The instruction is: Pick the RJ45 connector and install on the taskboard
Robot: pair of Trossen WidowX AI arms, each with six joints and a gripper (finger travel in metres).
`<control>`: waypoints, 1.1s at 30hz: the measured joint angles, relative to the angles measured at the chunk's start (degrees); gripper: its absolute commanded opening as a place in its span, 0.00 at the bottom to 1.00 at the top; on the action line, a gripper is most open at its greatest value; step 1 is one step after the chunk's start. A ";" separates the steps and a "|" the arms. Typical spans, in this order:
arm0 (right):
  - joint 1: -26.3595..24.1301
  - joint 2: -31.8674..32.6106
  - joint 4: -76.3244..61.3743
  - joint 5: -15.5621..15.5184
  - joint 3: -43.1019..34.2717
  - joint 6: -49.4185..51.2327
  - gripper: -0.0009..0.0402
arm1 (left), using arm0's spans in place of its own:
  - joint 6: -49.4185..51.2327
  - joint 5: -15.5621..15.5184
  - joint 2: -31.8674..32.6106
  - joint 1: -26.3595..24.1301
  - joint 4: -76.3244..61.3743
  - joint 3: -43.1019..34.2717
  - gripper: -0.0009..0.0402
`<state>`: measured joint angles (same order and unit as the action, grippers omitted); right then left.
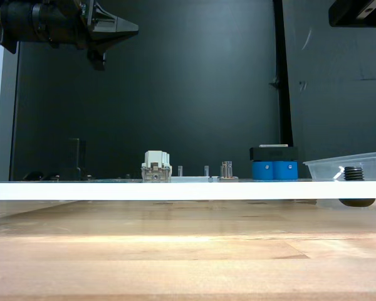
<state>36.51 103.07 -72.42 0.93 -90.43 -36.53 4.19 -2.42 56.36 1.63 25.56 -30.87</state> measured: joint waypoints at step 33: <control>-0.79 2.21 0.24 0.55 1.40 4.48 0.02 | 0.00 0.00 0.00 0.00 0.02 0.00 0.02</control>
<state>35.73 105.27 -72.18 1.48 -89.03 -32.05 4.19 -2.42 56.36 1.63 25.58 -30.87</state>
